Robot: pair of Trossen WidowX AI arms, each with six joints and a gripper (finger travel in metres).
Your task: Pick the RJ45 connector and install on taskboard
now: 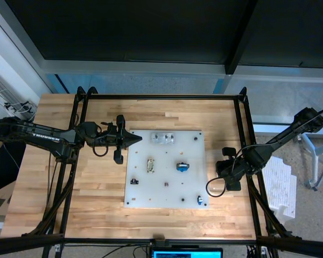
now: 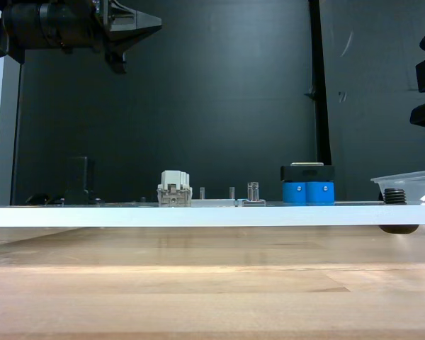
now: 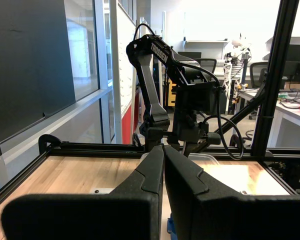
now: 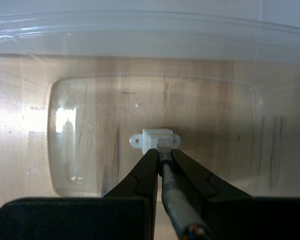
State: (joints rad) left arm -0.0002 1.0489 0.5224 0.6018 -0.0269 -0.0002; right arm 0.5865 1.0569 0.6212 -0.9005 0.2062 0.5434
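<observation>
Wooden counter [image 1: 70, 204], white taskboard [image 1: 151, 193] at centre, right end effector [image 4: 160, 155] in the clear tray [image 4: 140, 35], clamped on the grey tail of the small whitish RJ45 connector [image 4: 155, 138], plug just past its tips, left end effector [image 1: 135, 139] closed, high over the board's left edge.

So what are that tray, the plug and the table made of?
The tray looks like clear glossy plastic: wood grain shows through it. The plug, pinched by the right end effector over it, seems smooth white plastic with moulded tabs. The table looks like varnished wood planks. The left end effector hovers shut over the board.
</observation>
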